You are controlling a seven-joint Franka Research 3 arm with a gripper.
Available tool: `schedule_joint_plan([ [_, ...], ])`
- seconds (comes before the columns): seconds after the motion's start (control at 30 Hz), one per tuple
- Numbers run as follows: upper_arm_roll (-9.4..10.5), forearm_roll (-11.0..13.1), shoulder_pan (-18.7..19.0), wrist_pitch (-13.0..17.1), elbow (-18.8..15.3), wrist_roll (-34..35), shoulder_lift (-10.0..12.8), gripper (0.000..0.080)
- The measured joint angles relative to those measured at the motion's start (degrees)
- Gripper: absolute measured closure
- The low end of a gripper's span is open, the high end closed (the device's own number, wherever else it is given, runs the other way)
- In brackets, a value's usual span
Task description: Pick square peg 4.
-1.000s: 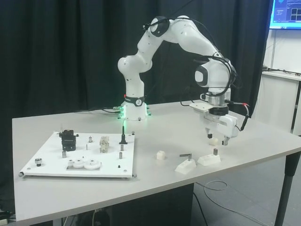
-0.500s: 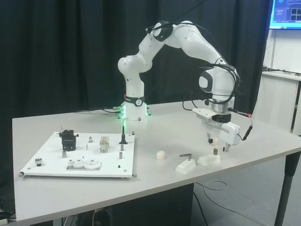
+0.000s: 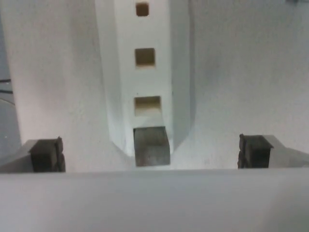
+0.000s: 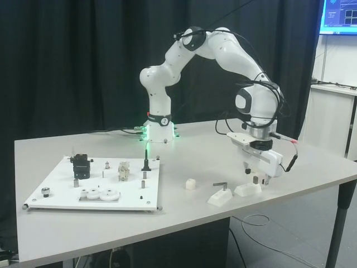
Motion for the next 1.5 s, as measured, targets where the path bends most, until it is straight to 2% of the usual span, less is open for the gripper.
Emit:
schedule_joint_plan([
  [0.27,0.08,0.00,0.08,1.41,0.00,0.00,0.92,0.0003],
  [0.3,0.08,0.00,0.08,1.63,0.00,0.09,1.05,0.0126],
  [0.47,0.06,0.00,0.06,2.44,0.00,0.75,1.50,0.0126],
  [0.5,0.06,0.00,0.05,2.51,0.00,0.86,1.56,0.0326],
  [0.67,0.06,0.13,0.00,2.65,0.00,1.51,1.68,0.0326],
  [0.7,0.05,0.21,0.00,2.67,0.00,1.51,1.68,0.0488],
  [1.0,-0.13,1.16,-0.07,2.79,0.00,1.51,1.68,0.0488],
  [1.03,-0.15,1.16,-0.09,2.82,0.00,1.51,1.68,0.0648],
  [1.5,-0.41,1.17,-0.02,2.19,0.21,1.51,1.07,0.0648],
])
